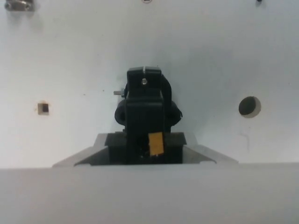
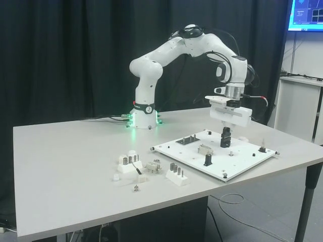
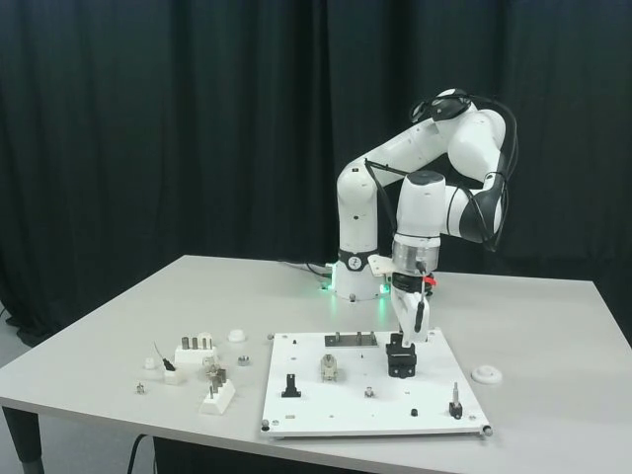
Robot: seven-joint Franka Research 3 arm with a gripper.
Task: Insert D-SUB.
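grey table (image 3: 553, 316) | white board (image 3: 434, 420) | small white holders (image 3: 196, 354) | arm base (image 3: 357, 281)

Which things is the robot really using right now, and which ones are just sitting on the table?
In use:
- two-finger gripper
- black plug-shaped part between its fingers
- flat white board with holes and mounts

Just lying about:
- white blocks holding grey pegs
- small round white disc beside the board
- black upright piece on the board, apart from the gripper
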